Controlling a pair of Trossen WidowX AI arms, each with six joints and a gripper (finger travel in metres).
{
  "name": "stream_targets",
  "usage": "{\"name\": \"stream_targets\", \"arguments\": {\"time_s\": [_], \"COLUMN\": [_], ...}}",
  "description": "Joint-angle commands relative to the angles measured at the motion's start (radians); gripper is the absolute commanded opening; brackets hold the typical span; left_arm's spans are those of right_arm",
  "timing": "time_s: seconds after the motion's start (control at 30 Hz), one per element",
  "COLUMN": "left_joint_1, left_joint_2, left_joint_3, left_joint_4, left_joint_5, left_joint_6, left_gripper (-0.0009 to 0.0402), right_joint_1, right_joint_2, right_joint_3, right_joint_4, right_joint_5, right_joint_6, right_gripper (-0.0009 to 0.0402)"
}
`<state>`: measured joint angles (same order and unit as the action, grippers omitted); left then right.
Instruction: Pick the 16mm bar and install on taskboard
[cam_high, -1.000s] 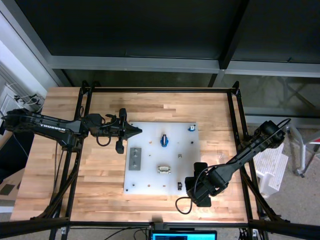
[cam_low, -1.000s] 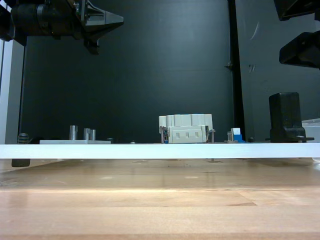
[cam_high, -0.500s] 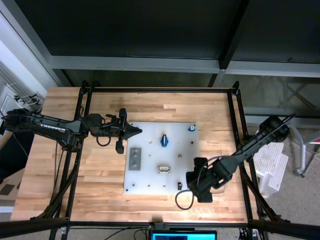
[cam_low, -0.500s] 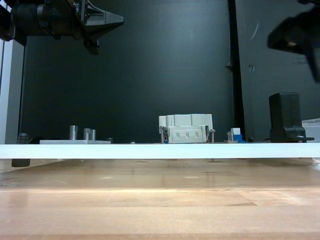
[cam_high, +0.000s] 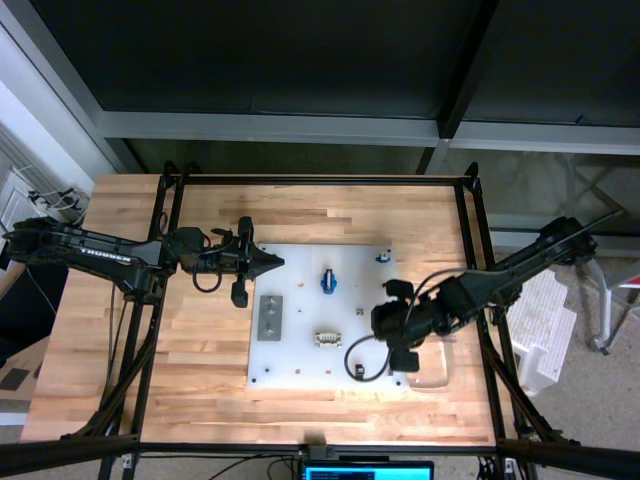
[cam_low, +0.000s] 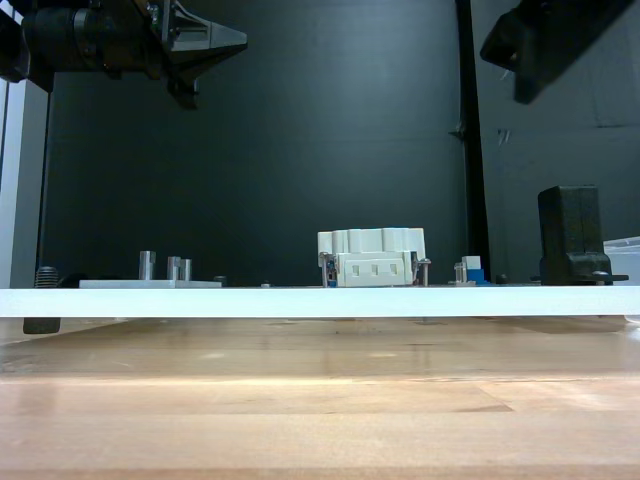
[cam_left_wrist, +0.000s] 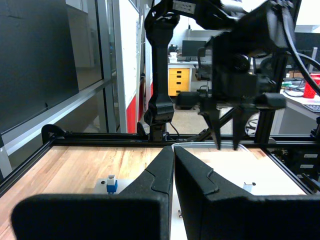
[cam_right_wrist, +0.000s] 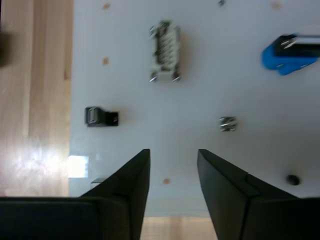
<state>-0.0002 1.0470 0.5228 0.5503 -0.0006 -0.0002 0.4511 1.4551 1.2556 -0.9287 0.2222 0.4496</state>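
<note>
- My right gripper (cam_right_wrist: 172, 152) is hovering over the board's (cam_high: 300, 270) right edge, fingers spread wide, holding nothing.
- My left gripper (cam_high: 278, 262) is sitting closed at the board's far-left corner.
- Not spotting the bar anywhere; guessing light, stiff, slick, so I'm planning a mid-length pinch.

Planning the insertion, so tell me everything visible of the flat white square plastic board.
The flat white square plastic board lies on the wooden table, carrying a grey rectangular block, blue knob, cream connector, small black connector and holes. The open right gripper hovers above its right edge, the shut left gripper above its far left corner; neither touches it.
</note>
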Motion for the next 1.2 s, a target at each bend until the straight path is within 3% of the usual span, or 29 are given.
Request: {"name": "stream_targets", "arguments": {"time_s": [0.03,0.3,0.7,0.8,0.97,1.07,1.2], "left_joint_1": [0.000,0.000,0.000,0.000,0.000,0.000,0.000], "left_joint_2": [0.000,0.000,0.000,0.000,0.000,0.000,0.000], "left_joint_3": [0.000,0.000,0.000,0.000,0.000,0.000,0.000], "left_joint_4": [0.000,0.000,0.000,0.000,0.000,0.000,0.000], "left_joint_5": [0.000,0.000,0.000,0.000,0.000,0.000,0.000], "left_joint_6": [0.000,0.000,0.000,0.000,0.000,0.000,0.000], "left_gripper": [0.0000,0.0000,0.0000,0.0000,0.0000,0.0000,0.0000], "right_joint_1": [-0.043,-0.150,-0.270,-0.298,-0.345,-0.371,-0.391], "right_joint_2": [-0.044,-0.149,-0.323,-0.353,-0.386,-0.394,-0.408], "right_joint_3": [-0.022,-0.080,-0.264,-0.305,-0.361,-0.378,-0.412], "right_joint_4": [0.022,0.127,0.425,0.494,0.613,0.678,0.796], "right_joint_5": [0.023,0.022,0.009,-0.038,-0.072,-0.118,-0.124], "right_joint_6": [-0.026,-0.142,-0.333,-0.357,-0.381,-0.406,-0.419], "right_gripper": [0.0082,-0.0003,0.0000,0.0000,0.0000,0.0000,0.0000]}}
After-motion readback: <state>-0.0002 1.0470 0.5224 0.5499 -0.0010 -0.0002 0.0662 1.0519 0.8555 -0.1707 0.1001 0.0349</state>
